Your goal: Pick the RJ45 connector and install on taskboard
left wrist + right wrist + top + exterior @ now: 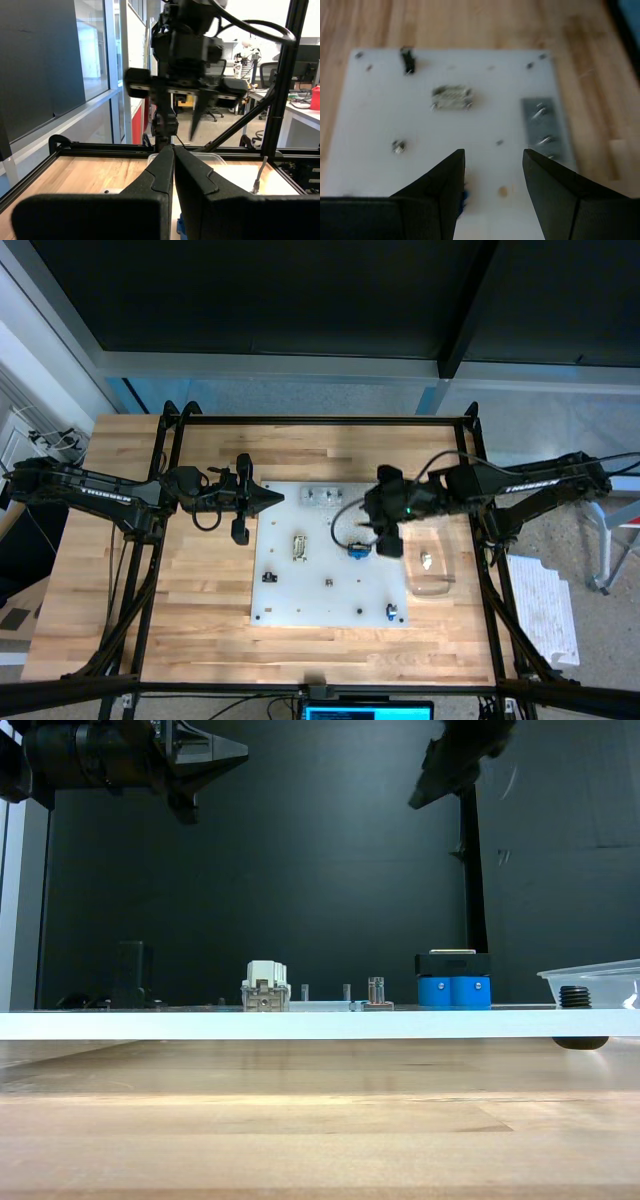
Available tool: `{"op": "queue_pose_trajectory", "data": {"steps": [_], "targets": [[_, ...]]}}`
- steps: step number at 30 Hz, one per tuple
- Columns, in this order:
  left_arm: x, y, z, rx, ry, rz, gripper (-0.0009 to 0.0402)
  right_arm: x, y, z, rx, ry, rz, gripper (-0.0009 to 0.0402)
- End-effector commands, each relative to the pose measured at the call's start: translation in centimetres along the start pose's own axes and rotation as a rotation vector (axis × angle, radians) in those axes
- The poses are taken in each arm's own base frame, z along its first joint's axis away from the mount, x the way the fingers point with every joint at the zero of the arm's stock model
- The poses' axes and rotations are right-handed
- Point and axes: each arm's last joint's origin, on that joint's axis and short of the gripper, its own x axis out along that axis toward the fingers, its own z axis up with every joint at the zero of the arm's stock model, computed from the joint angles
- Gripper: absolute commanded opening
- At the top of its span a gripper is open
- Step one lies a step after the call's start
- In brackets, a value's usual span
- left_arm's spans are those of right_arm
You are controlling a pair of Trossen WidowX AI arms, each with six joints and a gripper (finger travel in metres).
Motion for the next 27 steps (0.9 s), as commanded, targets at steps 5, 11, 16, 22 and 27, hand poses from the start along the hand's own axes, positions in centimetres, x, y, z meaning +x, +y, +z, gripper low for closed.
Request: {"op": "queue_pose_trajectory", "data": {"steps": [5, 11, 16, 22, 27], "targets": [[0.0, 0.0, 0.0, 0.000, 0.000, 0.000, 0.0000, -0.6, -1.7, 1.1, 0.026, -0.149, 0.062, 0.0132], [0.0, 0.0, 0.0, 0.000, 0.000, 0.000, 0.0000, -1.2, -2.4, 0.8, 0.029, -0.282, 0.054, 0.0089], [0.0, 0.0, 0.0, 0.000, 0.000, 0.000, 0.0000, -1.1, -3.1, -0.1, 0.036, -0.384, 0.109, 0.0049], [0.0, 0.0, 0.0, 0.000, 0.000, 0.000, 0.0000, -0.8, -4.0, -1.4, 0.055, -0.474, 0.086, 0.0003], [0.0, 0.0, 0.0, 0.000, 0.000, 0.000, 0.0000, -0.3, -4.4, -2.4, 0.065, -0.561, 0.070, 0.0003]]}}
